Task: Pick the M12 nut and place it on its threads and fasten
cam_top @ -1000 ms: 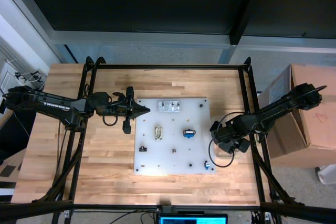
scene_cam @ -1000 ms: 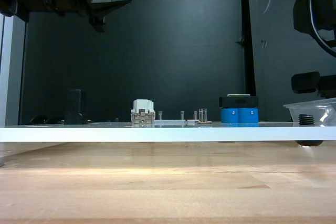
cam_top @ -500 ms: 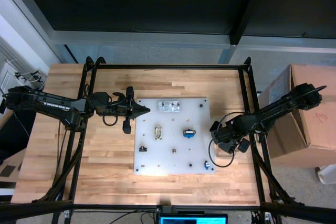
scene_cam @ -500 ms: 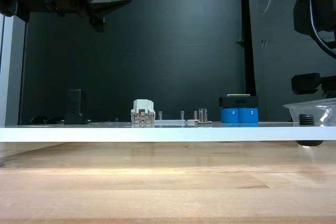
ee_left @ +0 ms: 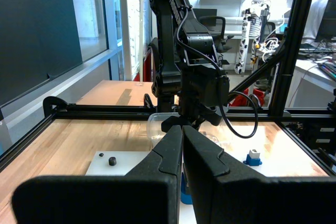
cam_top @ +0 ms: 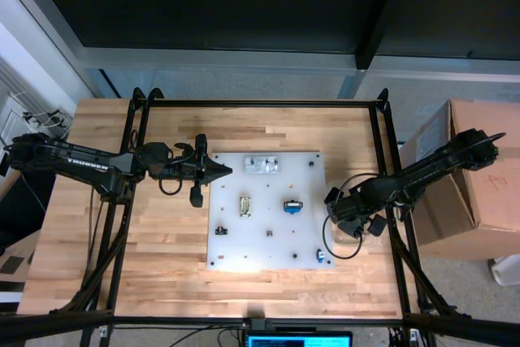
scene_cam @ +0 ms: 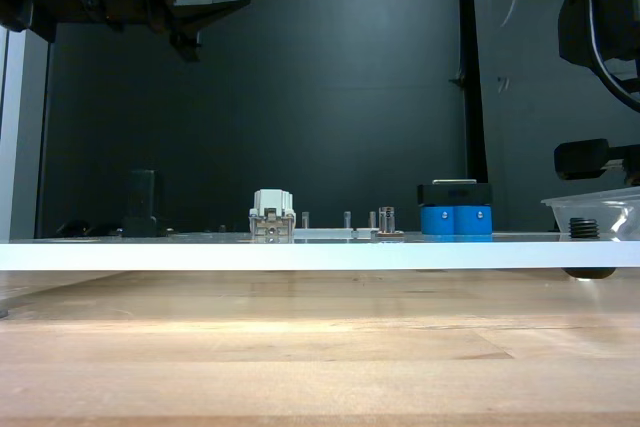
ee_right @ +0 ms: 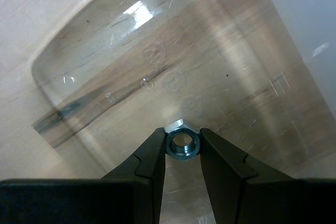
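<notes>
The small silver M12 nut (ee_right: 182,144) sits between the fingertips of my right gripper (ee_right: 182,148), inside the clear tray (ee_right: 131,66). Both fingers touch its sides, so the gripper is shut on it. I cannot tell whether the nut rests on the tray floor or is lifted off it. In the high view the right gripper (cam_top: 353,222) points down over the tray, just off the white board's (cam_top: 244,253) right edge. The black stud (scene_cam: 583,229) shows bare ribs. My left gripper (cam_top: 224,171) hangs shut and high over the board's far left edge, holding nothing (ee_left: 182,126).
On the board stand a white connector block (scene_cam: 272,217), a blue block (scene_cam: 455,215) and a silver post (scene_cam: 386,217). A black frame runs around the table. A cardboard box (cam_top: 475,176) stands off the table to the right.
</notes>
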### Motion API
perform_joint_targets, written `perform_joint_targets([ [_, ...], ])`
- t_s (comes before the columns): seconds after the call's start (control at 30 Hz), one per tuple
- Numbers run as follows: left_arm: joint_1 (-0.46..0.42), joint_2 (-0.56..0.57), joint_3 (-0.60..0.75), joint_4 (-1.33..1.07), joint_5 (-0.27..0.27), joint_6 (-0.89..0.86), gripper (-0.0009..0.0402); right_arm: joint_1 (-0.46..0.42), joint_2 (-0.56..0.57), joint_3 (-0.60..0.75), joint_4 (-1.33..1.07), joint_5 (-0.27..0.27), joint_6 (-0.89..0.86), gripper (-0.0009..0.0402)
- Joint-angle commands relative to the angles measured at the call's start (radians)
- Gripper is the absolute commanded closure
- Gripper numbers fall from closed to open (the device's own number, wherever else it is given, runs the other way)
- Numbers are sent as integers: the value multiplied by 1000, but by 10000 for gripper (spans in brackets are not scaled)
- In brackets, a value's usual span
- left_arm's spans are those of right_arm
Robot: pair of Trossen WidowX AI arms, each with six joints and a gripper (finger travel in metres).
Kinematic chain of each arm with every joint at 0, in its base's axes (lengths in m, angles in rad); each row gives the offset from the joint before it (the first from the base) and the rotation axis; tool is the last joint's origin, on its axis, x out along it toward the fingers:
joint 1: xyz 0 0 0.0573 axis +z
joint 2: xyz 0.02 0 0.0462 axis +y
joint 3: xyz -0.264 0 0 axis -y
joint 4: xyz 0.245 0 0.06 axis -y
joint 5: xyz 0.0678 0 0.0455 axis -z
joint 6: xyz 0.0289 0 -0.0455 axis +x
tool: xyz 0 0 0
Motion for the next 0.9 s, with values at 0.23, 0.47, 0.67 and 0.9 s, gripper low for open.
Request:
perform_joint_targets([
  [0.23,0,0,0,0,0,0,393,0,-12,26,-27,0,-3,385],
  [0.47,0,0,0,0,0,0,393,0,-43,118,-166,0,-4,380],
  [0.67,0,0,0,0,0,0,393,0,-47,236,-274,0,-4,380],
  [0.9,0,0,0,0,0,0,393,0,-46,352,-369,0,-13,380],
])
